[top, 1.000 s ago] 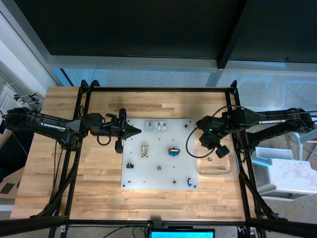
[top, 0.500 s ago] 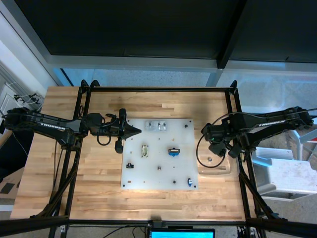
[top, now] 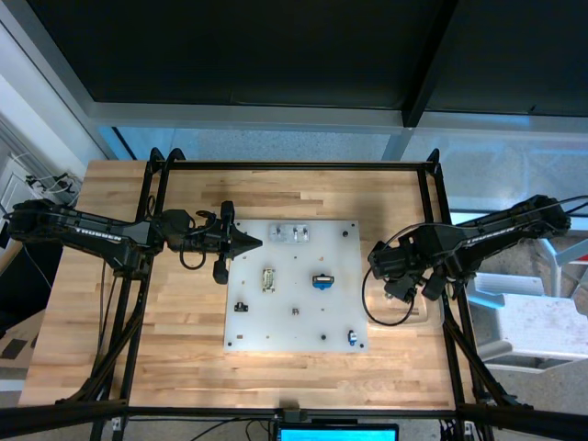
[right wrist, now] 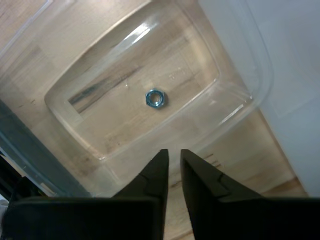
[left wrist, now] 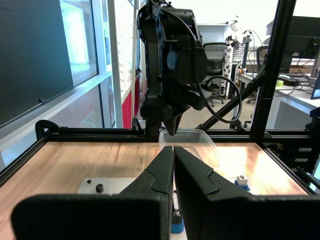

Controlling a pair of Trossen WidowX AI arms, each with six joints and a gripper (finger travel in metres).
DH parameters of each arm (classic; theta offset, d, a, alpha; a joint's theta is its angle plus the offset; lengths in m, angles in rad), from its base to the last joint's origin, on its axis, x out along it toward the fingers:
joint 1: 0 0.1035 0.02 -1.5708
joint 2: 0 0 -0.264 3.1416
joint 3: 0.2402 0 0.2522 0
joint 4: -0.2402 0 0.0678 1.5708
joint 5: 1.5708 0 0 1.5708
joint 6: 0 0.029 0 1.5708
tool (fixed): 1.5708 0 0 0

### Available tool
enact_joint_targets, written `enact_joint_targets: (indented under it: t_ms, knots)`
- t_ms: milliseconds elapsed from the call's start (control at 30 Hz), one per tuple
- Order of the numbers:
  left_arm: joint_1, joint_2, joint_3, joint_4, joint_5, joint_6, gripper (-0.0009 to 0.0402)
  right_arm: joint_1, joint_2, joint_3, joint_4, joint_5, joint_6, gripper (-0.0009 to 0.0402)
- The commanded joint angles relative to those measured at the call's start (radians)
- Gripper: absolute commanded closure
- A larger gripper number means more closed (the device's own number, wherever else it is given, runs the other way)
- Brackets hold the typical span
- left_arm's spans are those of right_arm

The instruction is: Pick the M12 fastener and fasten on the M12 threads

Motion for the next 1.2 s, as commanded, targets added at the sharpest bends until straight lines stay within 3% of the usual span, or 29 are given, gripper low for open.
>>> enact_joint_targets:
  t_ms: [33,200,433,600,1200]
  knots:
    - [0.0,0.0,0.0,0.0,0.0,0.0,0.0393,0.008,0.012,-0.013,0.025,0.0,0.001,0.0312]
    - [0.0,0.0,0.0,0.0,0.0,0.0,0.0393,0.023,0.012,-0.043,0.08,0.0,0.002,0.0268]
    - [0.0,0.0,0.0,0.0,0.0,0.0,0.0393,0.043,0.012,-0.082,0.099,0.0,0.008,0.0241]
    - [0.0,0.0,0.0,0.0,0.0,0.0,0.0393,0.076,0.024,-0.113,0.143,0.0,0.024,0.0232]
    - [0.0,0.0,0.0,0.0,0.0,0.0,0.0393,0.094,0.109,-0.181,0.283,0.0,0.069,0.0231]
